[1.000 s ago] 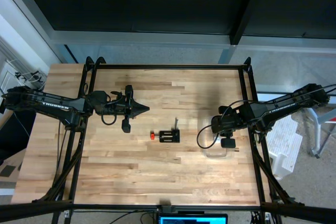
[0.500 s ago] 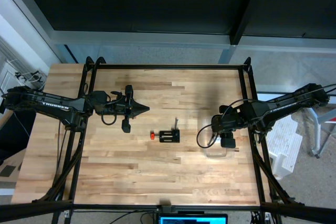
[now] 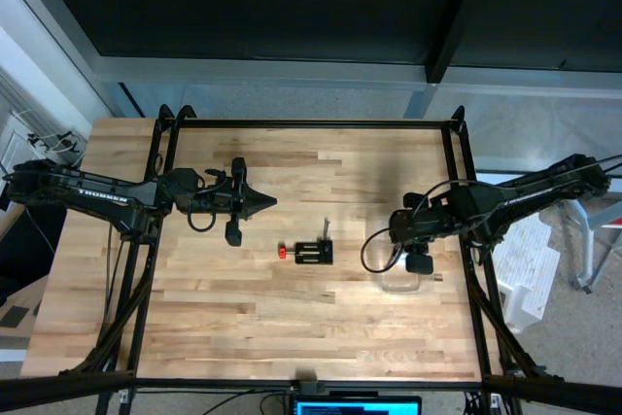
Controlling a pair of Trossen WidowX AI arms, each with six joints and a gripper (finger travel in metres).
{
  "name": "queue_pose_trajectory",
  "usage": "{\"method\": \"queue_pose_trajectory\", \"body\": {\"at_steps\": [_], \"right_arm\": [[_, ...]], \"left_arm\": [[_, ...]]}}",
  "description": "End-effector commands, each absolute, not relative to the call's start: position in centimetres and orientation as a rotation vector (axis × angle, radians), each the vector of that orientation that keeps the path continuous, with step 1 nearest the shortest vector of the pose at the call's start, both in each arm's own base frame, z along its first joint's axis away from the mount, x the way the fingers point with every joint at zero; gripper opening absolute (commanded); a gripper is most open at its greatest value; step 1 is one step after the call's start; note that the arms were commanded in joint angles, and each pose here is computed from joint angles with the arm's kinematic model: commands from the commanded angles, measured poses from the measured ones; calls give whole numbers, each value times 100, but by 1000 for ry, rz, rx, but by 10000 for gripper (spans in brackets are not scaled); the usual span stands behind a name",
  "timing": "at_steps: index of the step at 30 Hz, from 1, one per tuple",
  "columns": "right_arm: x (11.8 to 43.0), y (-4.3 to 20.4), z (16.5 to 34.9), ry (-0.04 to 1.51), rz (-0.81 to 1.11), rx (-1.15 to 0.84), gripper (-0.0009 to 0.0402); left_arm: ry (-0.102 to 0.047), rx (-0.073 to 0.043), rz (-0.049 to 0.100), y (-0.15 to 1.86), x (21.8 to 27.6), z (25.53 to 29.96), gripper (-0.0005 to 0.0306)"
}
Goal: Remove the USB-C connector from taskboard and place in the container
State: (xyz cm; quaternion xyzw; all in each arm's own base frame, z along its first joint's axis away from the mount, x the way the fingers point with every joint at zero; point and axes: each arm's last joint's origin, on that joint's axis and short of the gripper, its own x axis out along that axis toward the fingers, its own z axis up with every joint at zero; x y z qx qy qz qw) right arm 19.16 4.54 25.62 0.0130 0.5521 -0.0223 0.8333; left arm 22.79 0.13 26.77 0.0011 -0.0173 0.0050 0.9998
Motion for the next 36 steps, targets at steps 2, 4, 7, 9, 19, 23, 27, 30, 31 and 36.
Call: {"method": "queue_pose_trajectory", "body": {"at_steps": [2, 4, 7, 9, 19, 23, 27, 30, 31, 36], "right_arm": [[1970, 414, 2749, 1020, -27, 20, 19], [2010, 388, 2808, 964, -20, 9, -4], [2090, 342, 2870, 865, -21, 9, 7], [2147, 312, 2916, 794, -22, 5, 0], [2379, 131, 3053, 436, -74, 20, 0], [2432, 120, 3087, 288, -71, 1, 0], [2454, 107, 3091, 189, -61, -20, 0], [2462, 91, 3089, 132, -12, -10, 0], [2463, 83, 3084, 114, -11, -5, 0], [2458, 19, 3027, 76, -37, -2, 0]], "left_arm": [[-34, 2, 10, 13, 2280, 2676, 0], [-34, 2, 10, 14, 2280, 2676, 0], [-34, 2, 10, 13, 2280, 2676, 0], [-35, 2, 10, 14, 2279, 2677, 0], [-34, 2, 10, 13, 2280, 2676, 0], [-34, 2, 10, 13, 2280, 2676, 0], [-34, 2, 10, 13, 2280, 2676, 0], [-34, 2, 10, 13, 2280, 2676, 0], [-34, 2, 10, 13, 2280, 2676, 0], [-34, 2, 10, 13, 2280, 2676, 0]]}}
